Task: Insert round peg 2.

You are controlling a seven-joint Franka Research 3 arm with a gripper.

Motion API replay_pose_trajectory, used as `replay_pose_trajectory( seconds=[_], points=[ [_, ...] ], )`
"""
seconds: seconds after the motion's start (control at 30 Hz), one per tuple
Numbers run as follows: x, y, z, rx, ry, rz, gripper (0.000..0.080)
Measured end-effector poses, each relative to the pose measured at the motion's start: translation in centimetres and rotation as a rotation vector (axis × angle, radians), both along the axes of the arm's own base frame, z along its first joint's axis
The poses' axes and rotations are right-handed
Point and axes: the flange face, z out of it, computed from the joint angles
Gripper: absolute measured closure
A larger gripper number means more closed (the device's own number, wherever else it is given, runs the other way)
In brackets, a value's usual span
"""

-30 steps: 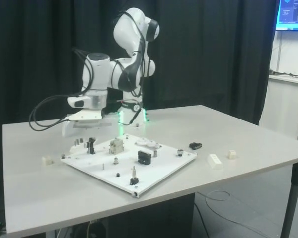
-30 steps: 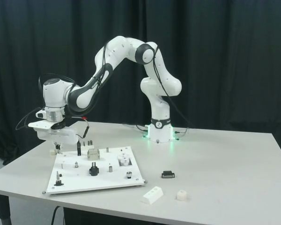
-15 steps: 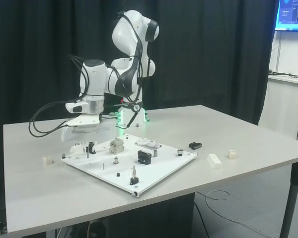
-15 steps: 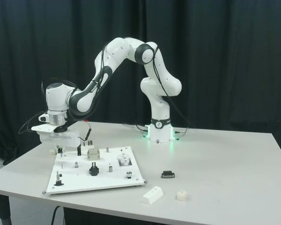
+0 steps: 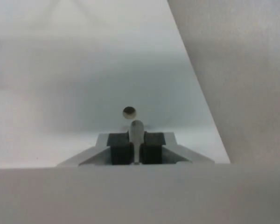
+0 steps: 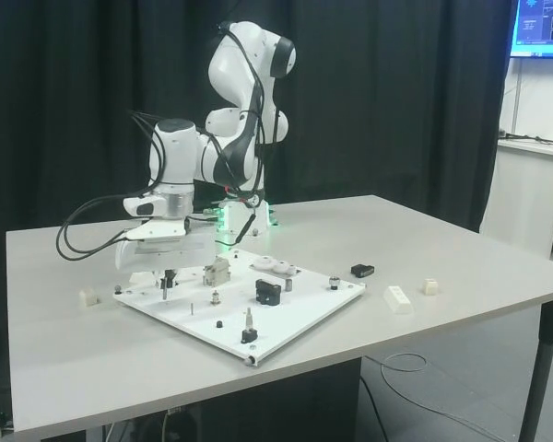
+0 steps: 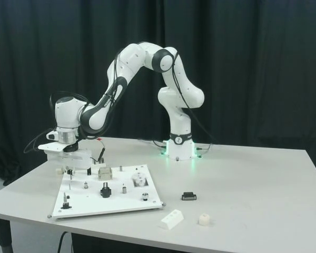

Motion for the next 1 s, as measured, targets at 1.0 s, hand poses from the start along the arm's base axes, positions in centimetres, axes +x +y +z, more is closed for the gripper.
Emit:
replay_pose_trajectory(
  seconds=[1.0],
  points=[
    [-0.28, 0.75, -0.94, -0.007, -0.027, -0.012, 0.0741]
  ],
)
